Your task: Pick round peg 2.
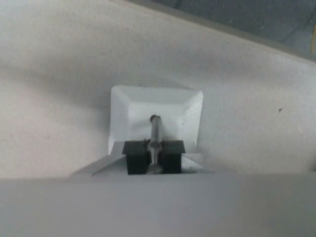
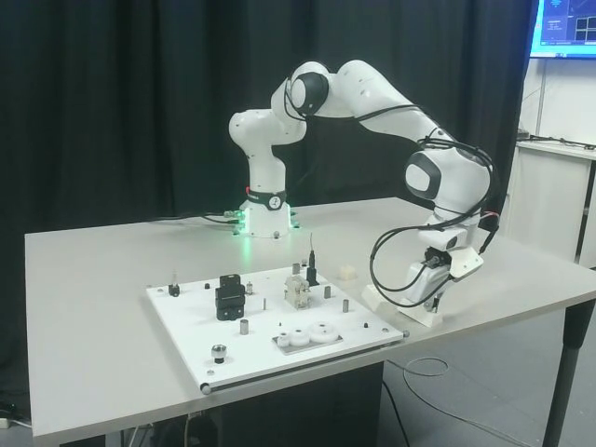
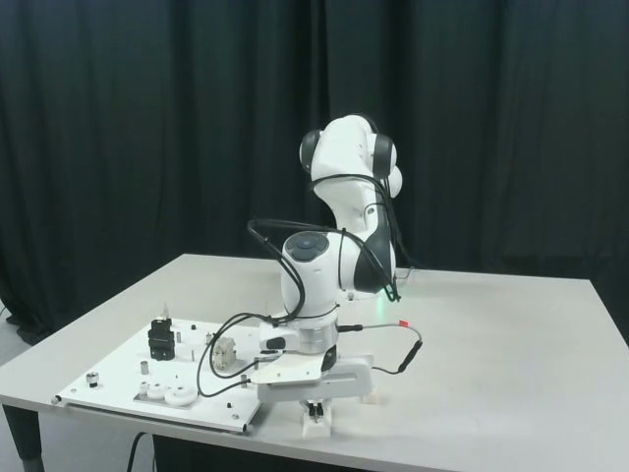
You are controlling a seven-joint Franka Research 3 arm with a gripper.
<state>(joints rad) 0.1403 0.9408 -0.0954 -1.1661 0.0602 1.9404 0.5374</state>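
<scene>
The white arm [image 2: 372,102] is seen bent down over the near right part of the grey counter [image 2: 102,270], beside the white assembly board [image 2: 186,326]. In the wrist view the pincer [image 1: 154,157] is shown with its two black fingertips [image 1: 136,157] drawn in tight against a thin grey round peg [image 1: 154,136], one on each side, so that the peg is gripped between them with no gap visible. The peg is seen standing upright in a small white block holder [image 1: 148,111], which rests on the counter; its top end is clamped by the pads and its lower end meets the holder's upper face. In the first room view the pincer [image 2: 434,300] is placed low, just above a white holder [image 2: 400,307] near the counter's right front edge, well apart from the board. In the second room view the pincer [image 3: 316,407] is found at the near edge of the counter, with the small white holder [image 3: 316,425] directly under it; the peg itself is too small to be made out there. On the board a black fixture [image 2: 229,296], white gears [image 2: 305,337] and several small upright pegs are seen. A black cable [image 3: 388,362] is looped from the wrist.
</scene>
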